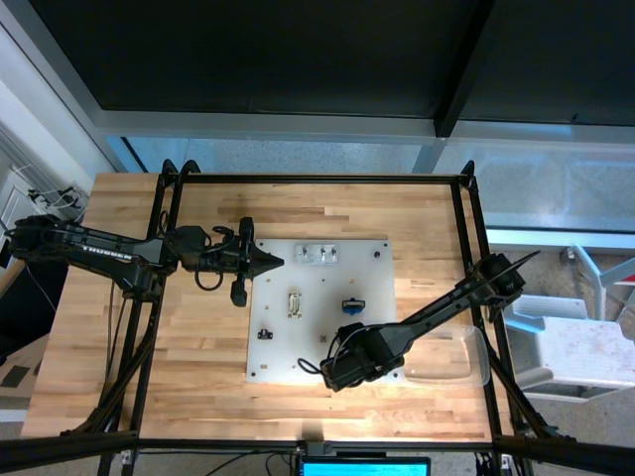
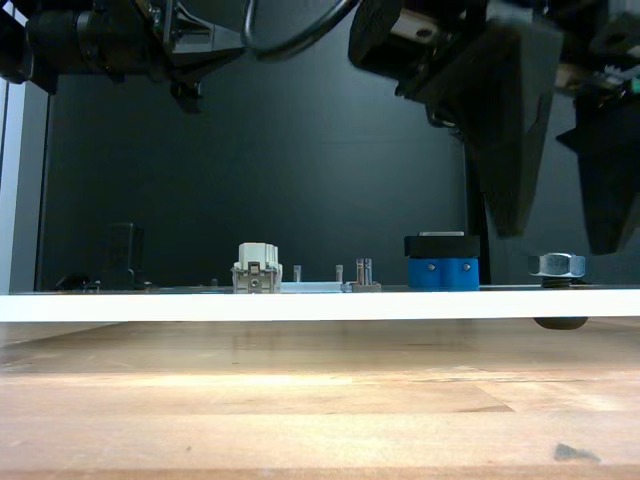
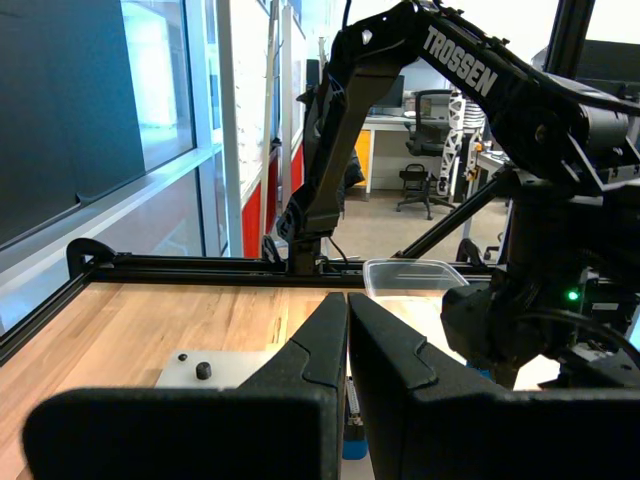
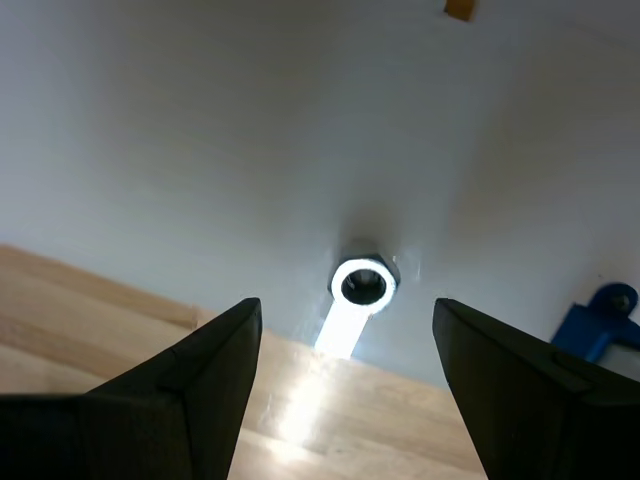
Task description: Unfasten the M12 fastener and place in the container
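Right end effector [image 2: 557,240] hangs over the near right edge of the white board [image 1: 288,347], fingers spread wide, gripping nothing. And there's the M12 fastener [image 4: 363,284], straight below it! From the arm's own camera you look right down the nut's bore, so its axis stands upright, in line with the end effector. One finger hangs to the left of the nut and one to the right, both clear of it.

From table height the silver hex sits low at the board's edge, under the gap between the fingertips. It looks to be on its stud and run well down, with no ribs showing, but I cannot tell whether the threads hold it. It is not in the container [image 1: 474,375]: that clear tub sits on the wooden surface [image 1: 149,347] just off the board's right edge, to the right of this arm, and shows no nut inside.

The left end effector [image 3: 347,335] is parked at the board's far left, fingers pressed together on nothing, well apart from the nut. So the right arm is plainly the nearer one. I'd say the next move is a straight drop and a squeeze across the flats.
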`<state>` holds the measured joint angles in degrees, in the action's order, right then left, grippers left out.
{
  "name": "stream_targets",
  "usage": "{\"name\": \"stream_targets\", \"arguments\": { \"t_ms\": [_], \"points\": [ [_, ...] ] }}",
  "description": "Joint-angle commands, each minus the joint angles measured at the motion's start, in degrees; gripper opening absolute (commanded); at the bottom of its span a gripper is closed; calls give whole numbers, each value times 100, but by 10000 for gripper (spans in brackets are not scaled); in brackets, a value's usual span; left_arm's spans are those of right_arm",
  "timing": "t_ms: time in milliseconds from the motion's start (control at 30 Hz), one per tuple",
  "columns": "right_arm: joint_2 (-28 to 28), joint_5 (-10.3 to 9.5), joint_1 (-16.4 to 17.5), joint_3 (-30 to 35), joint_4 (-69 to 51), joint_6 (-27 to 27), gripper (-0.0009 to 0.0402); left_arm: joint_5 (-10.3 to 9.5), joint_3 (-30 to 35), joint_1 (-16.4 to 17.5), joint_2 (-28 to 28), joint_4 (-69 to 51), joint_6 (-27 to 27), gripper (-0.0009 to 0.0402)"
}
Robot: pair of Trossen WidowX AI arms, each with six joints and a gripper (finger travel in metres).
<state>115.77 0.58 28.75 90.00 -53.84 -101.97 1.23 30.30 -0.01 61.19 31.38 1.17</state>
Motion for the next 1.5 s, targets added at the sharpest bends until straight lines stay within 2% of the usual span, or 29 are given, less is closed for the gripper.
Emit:
{"name": "stream_targets", "arguments": {
  "t_ms": [33,467,1067,1400,1500],
  "points": [
    [107,-13,-52,-2,50,-105,223,2,2,0,2,0,0,0],
    [190,-17,-127,4,79,-129,171,2,2,0,2,0,0,0],
    [190,-61,-138,4,55,-57,35,2,2,0,2,0,0,0],
    [162,-63,-140,4,33,118,25,2,2,0,2,0,0,0],
    [155,-72,-140,39,26,476,25,2,2,0,2,2,0,0]
  ]
}}
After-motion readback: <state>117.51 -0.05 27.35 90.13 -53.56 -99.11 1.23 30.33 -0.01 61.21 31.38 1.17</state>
